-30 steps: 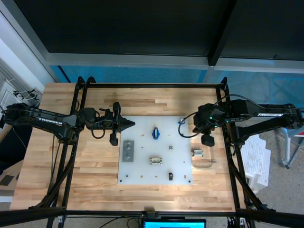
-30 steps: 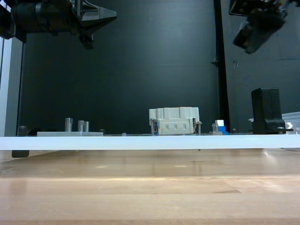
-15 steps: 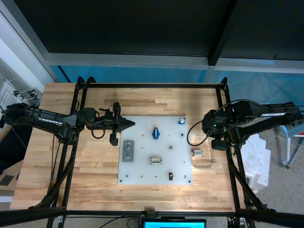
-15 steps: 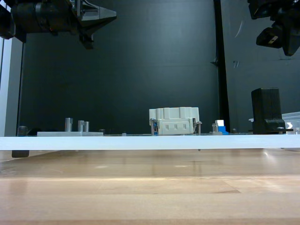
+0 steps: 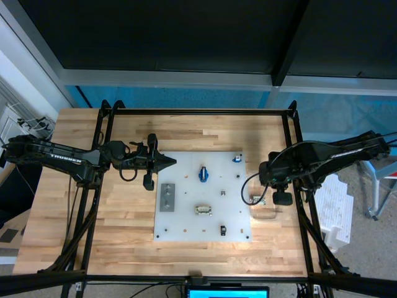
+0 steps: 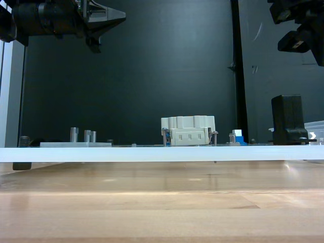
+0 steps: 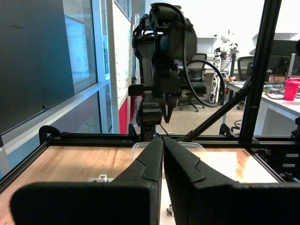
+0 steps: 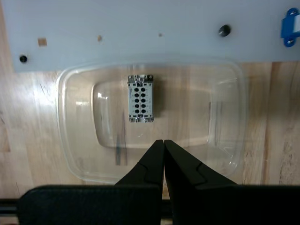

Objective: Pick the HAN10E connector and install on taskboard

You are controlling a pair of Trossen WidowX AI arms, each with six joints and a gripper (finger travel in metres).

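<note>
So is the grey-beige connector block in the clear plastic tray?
In: connector lies flat inside the tray; shut right gripper above it, shut left gripper over the white board's corner.

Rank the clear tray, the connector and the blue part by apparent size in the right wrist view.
clear tray
connector
blue part, only partly in view, so less sure
The right gripper, shut, hangs above the tray; the left gripper, shut, over the far left corner of the board.

you'll find: han10e connector in tray, right of taskboard; right gripper above tray; left gripper above taskboard's far-left corner.
</note>
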